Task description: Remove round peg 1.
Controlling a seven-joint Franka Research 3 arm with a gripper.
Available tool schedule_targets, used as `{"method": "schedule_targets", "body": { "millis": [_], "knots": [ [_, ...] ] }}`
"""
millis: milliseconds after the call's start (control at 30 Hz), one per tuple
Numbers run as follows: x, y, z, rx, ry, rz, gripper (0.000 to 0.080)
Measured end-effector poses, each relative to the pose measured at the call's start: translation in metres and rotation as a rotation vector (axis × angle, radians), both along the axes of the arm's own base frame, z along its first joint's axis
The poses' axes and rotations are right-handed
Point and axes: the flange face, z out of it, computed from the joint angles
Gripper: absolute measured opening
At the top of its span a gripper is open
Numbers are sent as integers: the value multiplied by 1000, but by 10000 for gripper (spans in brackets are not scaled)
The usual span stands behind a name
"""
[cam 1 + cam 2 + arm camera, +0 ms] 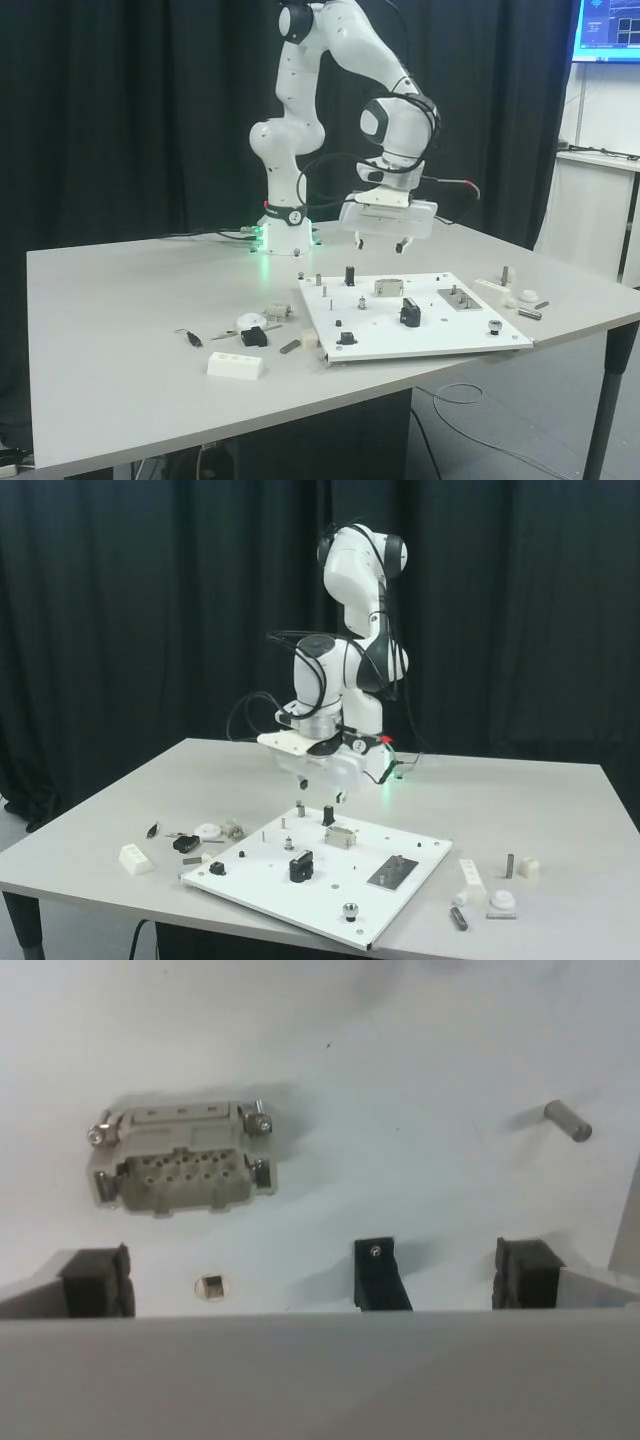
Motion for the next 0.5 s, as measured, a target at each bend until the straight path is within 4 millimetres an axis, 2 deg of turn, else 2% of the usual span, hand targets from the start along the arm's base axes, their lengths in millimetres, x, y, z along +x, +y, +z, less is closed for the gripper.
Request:
{"method": "schedule_targets", "body": {
  "millis": [500],
  "knots": [
    [1,7,4,4,-9,11,800]
  ]
}}
